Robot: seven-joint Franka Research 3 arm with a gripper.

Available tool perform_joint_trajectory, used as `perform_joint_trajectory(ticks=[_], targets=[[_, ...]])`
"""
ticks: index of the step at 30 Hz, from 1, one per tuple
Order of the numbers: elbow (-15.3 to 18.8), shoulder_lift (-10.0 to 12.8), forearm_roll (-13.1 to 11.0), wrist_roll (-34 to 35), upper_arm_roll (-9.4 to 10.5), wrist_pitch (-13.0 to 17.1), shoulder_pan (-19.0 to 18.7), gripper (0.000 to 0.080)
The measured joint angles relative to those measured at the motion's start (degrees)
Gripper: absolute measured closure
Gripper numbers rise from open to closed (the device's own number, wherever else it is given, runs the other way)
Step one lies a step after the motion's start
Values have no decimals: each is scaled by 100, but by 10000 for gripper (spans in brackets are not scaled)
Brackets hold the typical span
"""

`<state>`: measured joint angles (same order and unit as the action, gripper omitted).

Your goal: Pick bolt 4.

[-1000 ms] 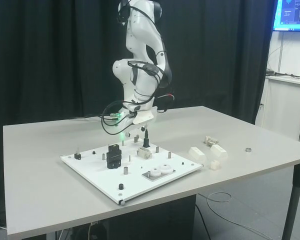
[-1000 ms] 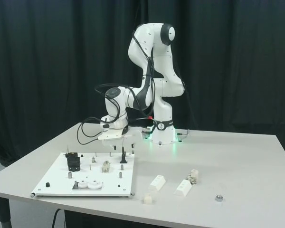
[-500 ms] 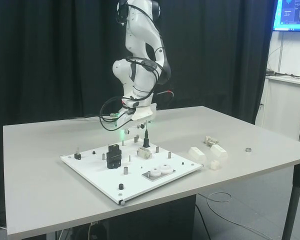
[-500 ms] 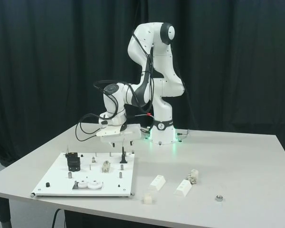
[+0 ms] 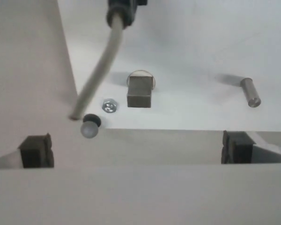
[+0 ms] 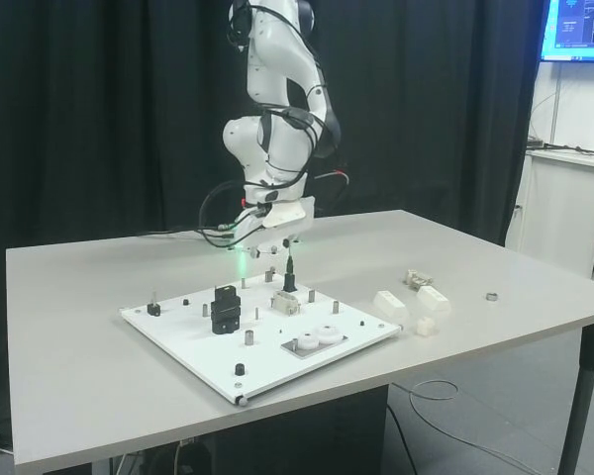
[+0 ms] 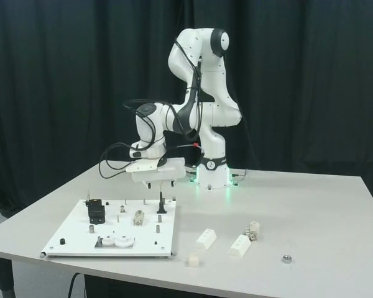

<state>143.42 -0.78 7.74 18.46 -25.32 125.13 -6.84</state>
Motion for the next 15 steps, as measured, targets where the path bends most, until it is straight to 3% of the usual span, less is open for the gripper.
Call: perform_joint_trajectory(ticks=[15], targets=[[-118, -429, -209, 315, 35, -119, -551, 3]])
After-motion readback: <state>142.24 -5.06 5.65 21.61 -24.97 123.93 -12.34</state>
